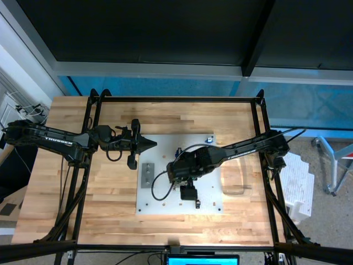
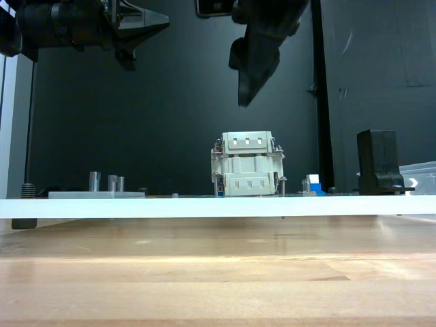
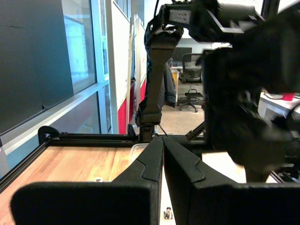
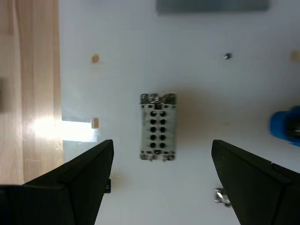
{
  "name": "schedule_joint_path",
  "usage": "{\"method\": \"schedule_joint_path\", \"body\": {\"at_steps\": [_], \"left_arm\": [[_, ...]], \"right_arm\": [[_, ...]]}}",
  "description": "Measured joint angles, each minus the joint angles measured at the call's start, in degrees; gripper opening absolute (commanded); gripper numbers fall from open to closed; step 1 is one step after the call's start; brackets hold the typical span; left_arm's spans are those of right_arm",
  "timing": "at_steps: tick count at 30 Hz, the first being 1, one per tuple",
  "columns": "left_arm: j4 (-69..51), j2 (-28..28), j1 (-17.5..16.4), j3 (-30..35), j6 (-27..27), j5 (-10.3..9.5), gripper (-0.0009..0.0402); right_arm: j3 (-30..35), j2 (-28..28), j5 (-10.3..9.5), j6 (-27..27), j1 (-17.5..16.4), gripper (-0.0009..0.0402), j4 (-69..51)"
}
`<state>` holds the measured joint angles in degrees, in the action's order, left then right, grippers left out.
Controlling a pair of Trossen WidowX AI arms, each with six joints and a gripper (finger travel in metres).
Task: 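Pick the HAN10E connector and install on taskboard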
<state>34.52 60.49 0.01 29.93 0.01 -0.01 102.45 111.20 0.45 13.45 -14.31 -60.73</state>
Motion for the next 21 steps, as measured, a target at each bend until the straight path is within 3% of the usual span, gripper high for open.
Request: {"method": "schedule_joint_path", "body": {"at_steps": [8,15,21], "left_arm": [[0.0,0.0,0.0,0.0,0.0,0.00,0.0001],[0.0,0.0,0.0,0.0,0.0,0.00,0.0001],[0.0,0.0,0.0,0.0,0.0,0.00,0.0001]], "right_arm": [[-11.4,-10.8,0.20,-1.0,2.5,0.0242,9.9],[-20.9,-20.4,4.39,-2.4,6.3,0.0182,18.5],[-26.3,-27.0,4.50,-5.3,9.4,0.0109,25.1]]}}
